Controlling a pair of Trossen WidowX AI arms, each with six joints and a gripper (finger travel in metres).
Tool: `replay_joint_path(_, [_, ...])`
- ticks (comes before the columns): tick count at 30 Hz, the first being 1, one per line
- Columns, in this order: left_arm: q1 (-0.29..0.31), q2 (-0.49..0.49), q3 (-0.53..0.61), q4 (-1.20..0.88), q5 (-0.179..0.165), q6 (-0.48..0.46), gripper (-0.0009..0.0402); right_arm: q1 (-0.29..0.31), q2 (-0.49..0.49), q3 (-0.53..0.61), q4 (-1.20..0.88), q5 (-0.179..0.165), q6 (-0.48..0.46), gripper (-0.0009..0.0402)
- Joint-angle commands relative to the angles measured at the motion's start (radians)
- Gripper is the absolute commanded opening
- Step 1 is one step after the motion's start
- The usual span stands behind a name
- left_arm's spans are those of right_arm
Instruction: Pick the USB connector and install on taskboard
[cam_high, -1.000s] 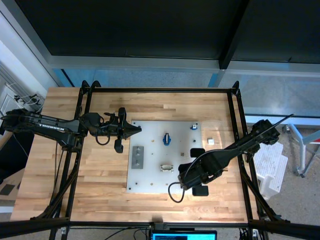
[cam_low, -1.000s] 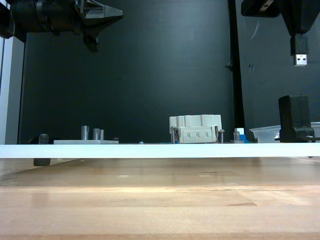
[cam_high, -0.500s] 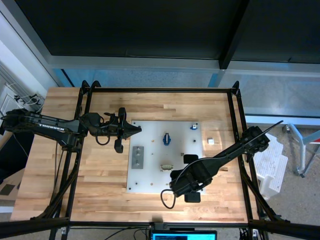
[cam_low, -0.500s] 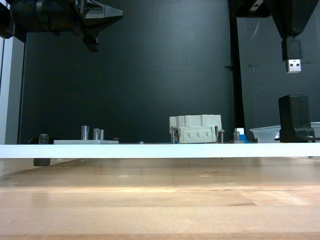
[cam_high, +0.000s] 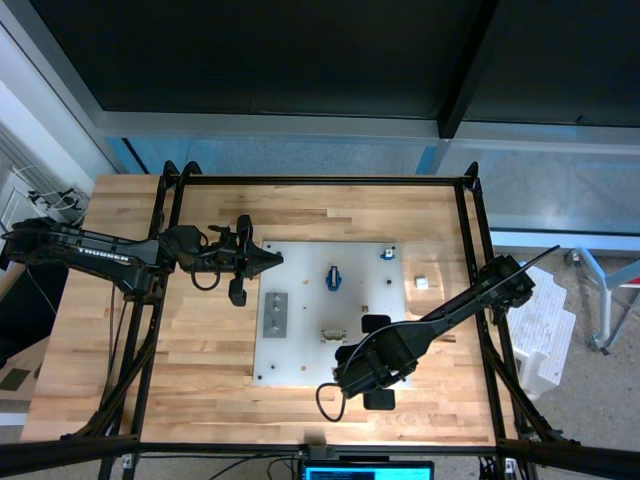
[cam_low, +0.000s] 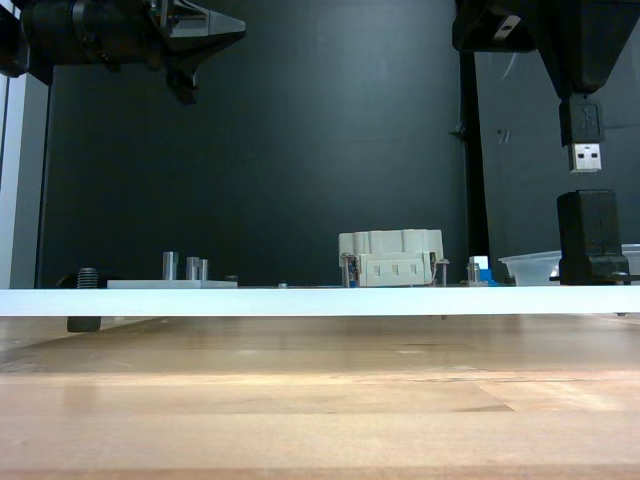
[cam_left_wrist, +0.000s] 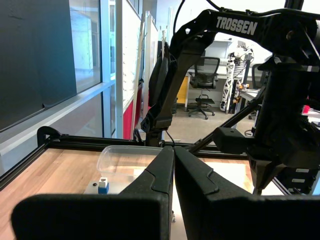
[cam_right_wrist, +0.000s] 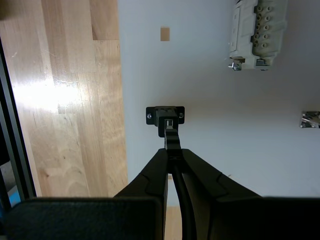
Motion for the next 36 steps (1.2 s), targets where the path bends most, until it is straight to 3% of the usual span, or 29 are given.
replay_joint_path(1, [0.0,0.0,0.0,0.0,0.0,0.0,0.0,0.0,-0.001,-0.006,0.005,0.002,-0.002,0.0])
replay_joint_path(36, [0.0,0.0,0.0,0.0,0.0,0.0,0.0,-0.005,-0.001,-0.039,0.039,0.002,-0.015,0.0])
